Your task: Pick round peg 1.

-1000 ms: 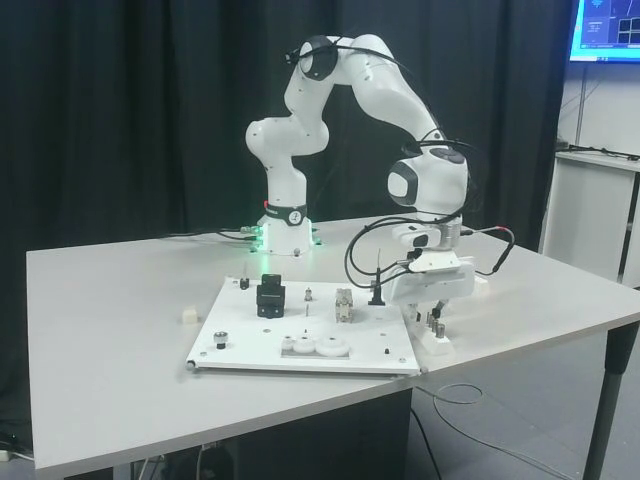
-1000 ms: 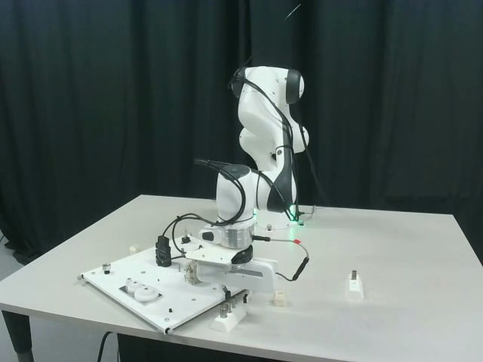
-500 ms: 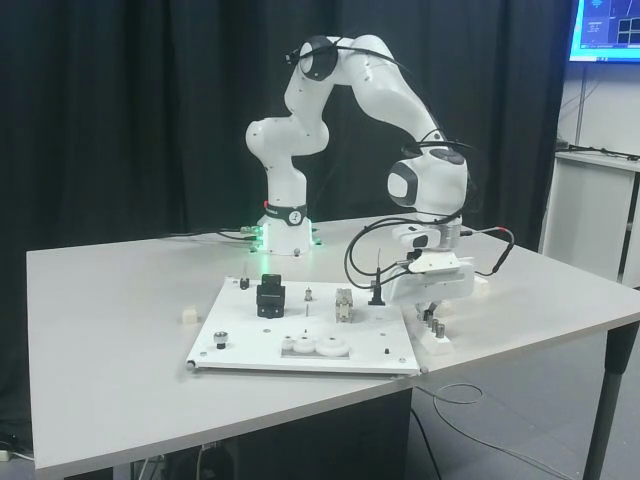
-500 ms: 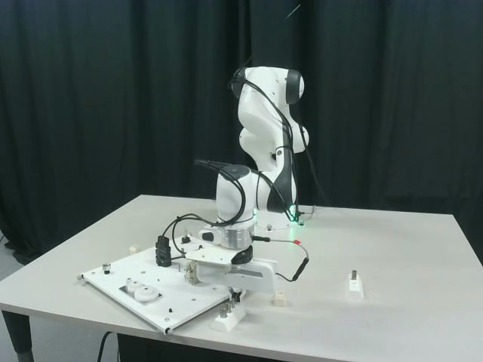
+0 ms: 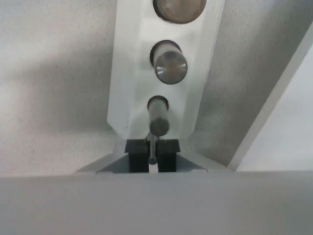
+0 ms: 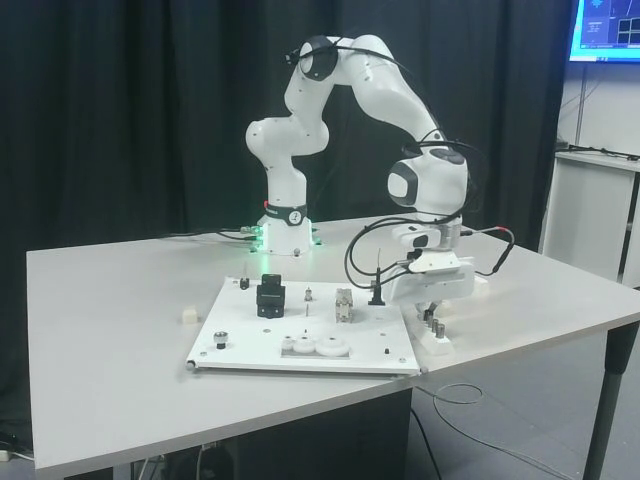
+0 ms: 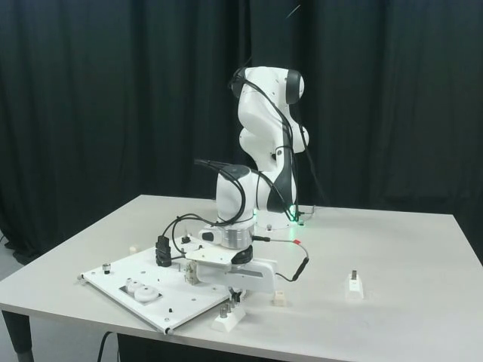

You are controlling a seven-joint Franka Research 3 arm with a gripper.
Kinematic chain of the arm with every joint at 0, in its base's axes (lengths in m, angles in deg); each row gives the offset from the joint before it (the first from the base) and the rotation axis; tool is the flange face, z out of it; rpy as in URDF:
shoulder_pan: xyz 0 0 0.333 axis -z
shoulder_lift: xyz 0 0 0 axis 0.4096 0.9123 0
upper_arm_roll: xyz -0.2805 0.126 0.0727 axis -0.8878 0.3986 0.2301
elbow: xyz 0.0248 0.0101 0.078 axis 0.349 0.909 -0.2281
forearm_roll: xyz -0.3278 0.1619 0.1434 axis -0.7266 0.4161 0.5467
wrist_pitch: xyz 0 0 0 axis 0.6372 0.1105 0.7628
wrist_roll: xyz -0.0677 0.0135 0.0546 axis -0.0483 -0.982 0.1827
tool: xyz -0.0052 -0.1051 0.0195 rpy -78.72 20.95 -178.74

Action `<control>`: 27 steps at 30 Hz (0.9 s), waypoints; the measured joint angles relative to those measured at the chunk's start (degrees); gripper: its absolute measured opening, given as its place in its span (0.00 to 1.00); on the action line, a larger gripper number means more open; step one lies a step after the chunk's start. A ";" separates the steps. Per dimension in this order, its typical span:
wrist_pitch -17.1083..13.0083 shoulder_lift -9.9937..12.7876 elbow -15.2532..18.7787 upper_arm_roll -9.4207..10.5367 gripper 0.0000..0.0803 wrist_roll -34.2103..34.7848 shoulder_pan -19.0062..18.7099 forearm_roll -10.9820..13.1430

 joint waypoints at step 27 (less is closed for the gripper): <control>7.62 -4.46 -1.33 -1.50 0.04 -2.21 0.02 0.00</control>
